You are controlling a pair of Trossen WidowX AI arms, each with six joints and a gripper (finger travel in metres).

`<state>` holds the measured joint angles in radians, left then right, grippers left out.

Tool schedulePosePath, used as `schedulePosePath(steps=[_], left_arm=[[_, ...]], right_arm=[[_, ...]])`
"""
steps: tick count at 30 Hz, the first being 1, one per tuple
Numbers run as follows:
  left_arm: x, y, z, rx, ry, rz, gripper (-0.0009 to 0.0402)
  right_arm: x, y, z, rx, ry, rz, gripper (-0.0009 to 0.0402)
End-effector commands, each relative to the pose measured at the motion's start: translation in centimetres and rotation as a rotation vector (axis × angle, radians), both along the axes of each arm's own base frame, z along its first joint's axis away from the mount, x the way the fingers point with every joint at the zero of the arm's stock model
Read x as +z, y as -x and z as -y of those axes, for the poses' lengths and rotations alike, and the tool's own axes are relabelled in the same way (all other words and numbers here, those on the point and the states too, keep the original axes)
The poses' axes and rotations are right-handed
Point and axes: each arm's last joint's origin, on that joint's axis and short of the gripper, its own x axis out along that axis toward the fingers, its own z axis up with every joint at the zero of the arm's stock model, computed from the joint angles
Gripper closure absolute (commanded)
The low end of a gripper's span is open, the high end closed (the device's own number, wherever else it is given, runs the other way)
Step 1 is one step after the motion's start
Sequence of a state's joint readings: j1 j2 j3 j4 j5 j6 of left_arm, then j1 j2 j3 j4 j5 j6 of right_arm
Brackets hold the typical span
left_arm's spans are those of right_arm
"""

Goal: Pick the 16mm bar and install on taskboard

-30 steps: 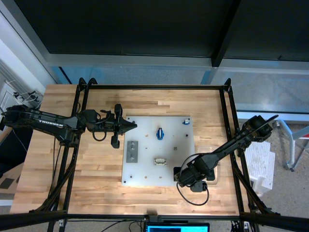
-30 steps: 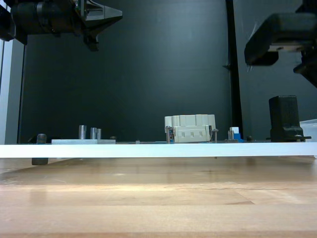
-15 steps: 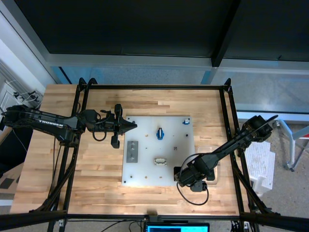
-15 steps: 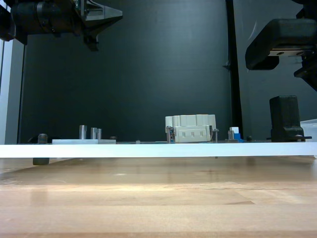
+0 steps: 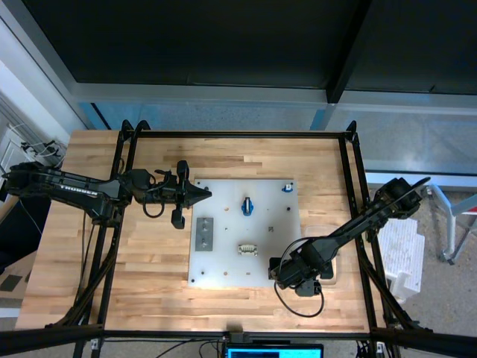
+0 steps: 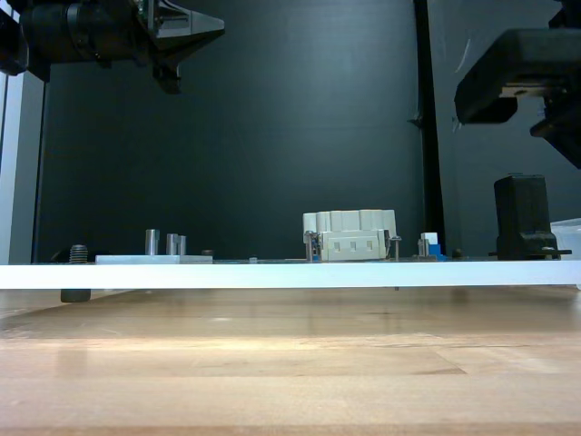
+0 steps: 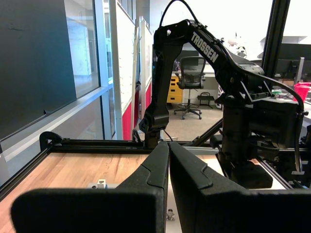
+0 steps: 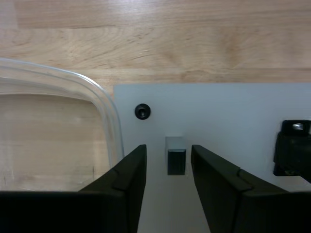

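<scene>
The white taskboard [image 5: 223, 224] lies in the middle of the table. A short dark grey piece, the 16mm bar [image 8: 176, 162], stands on the board near its right near corner. My right gripper [image 8: 167, 150] hangs over it, open, one finger on each side with a gap to the bar. In the high view the right gripper [image 5: 277, 270] covers that corner and hides the bar. My left gripper [image 5: 205, 193] is shut on nothing and held high over the board's far left edge; it also shows as the left gripper [image 7: 168, 144].
The board carries a grey metal block [image 5: 203, 233], a blue knob [image 5: 247, 206], a beige connector [image 6: 349, 236] and a black block [image 6: 522, 218]. A clear plastic tray [image 8: 58, 121] lies against the board's right edge. A black frame [image 5: 350, 194] rings the table.
The right arm has shifted slightly over the board's right near corner. The left arm has not moved.
</scene>
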<state>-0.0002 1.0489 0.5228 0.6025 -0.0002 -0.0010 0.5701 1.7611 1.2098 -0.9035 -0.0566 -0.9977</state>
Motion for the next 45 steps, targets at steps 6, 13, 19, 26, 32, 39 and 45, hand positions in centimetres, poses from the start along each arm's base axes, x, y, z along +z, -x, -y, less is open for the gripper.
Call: schedulePosePath(steps=[6, 13, 19, 26, 32, 39, 45], left_arm=[[0.0, 0.0, 0.0, 0.000, 0.000, 0.000, 0.0393], [0.0, 0.0, 0.0, 0.000, 0.000, 0.000, 0.0393], [0.0, 0.0, 0.0, 0.000, 0.000, 0.000, 0.0393], [0.0, 0.0, 0.0, 0.000, 0.000, 0.000, 0.0393], [0.0, 0.0, 0.0, 0.000, 0.000, 0.000, 0.0393], [0.0, 0.0, 0.0, 0.000, 0.000, 0.000, 0.0393], [0.0, 0.0, 0.0, 0.000, 0.000, 0.000, 0.0393]], right_arm=[[0.7, 0.0, 0.1, -0.002, 0.012, 0.042, 0.0242], [1.8, 0.5, 0.4, -0.003, 0.005, 0.055, 0.0245], [1.8, 0.6, 0.5, -0.024, 0.007, 0.046, 0.0244], [1.9, 0.6, 0.5, -0.026, 0.009, 0.050, 0.0244], [3.4, 0.3, 0.4, -0.028, -0.002, 0.070, 0.0244], [6.4, 0.5, 0.7, -0.037, 0.011, 0.097, 0.0244], [8.2, 1.0, 1.0, -0.062, 0.016, 0.095, 0.0244]])
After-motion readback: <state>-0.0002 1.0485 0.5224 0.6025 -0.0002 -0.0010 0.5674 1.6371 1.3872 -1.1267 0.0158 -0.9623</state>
